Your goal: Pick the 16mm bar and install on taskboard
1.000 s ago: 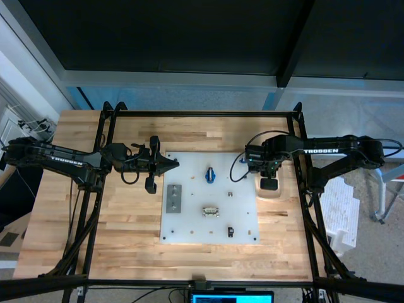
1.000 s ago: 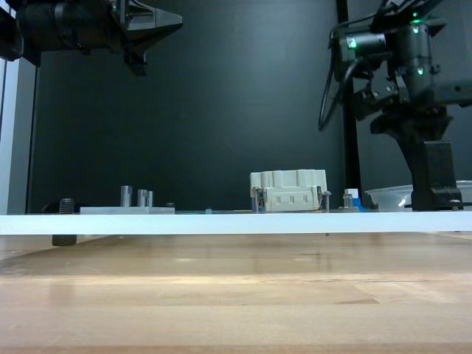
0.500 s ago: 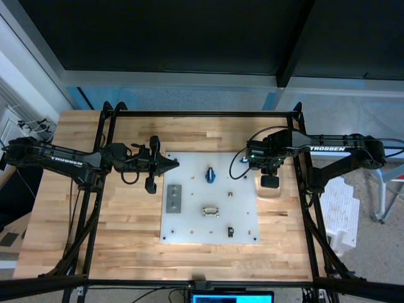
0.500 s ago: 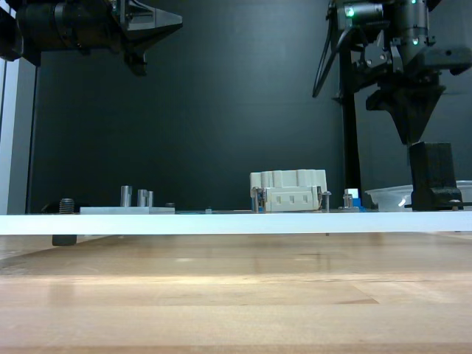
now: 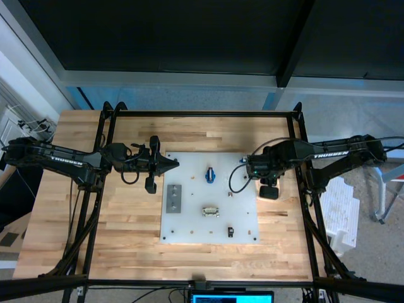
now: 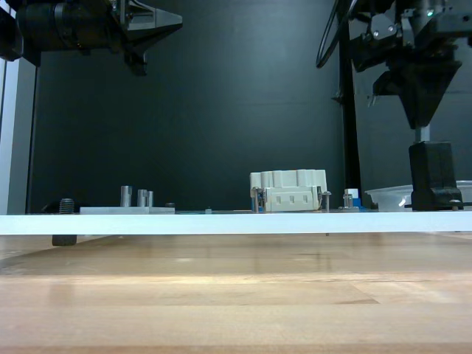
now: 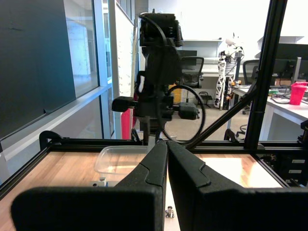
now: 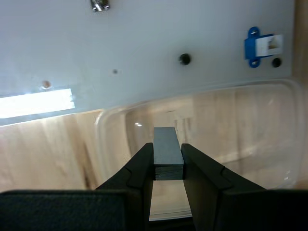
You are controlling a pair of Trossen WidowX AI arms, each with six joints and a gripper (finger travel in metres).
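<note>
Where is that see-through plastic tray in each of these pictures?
High view: tray right of the taskboard, under the right gripper.
Low view: far right, below that gripper.
Left wrist view: beyond the left gripper, fingers shut, hovering over the board's far-left corner.
Right wrist view: beneath the gripped bar.
Shared landmark: the white taskboard.

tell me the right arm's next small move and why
Probably carry the bar sideways over the taskboard: the right end effector is shut on it, lifted above the clear tray. The left end effector sits shut, raised at the board's left edge.
</note>
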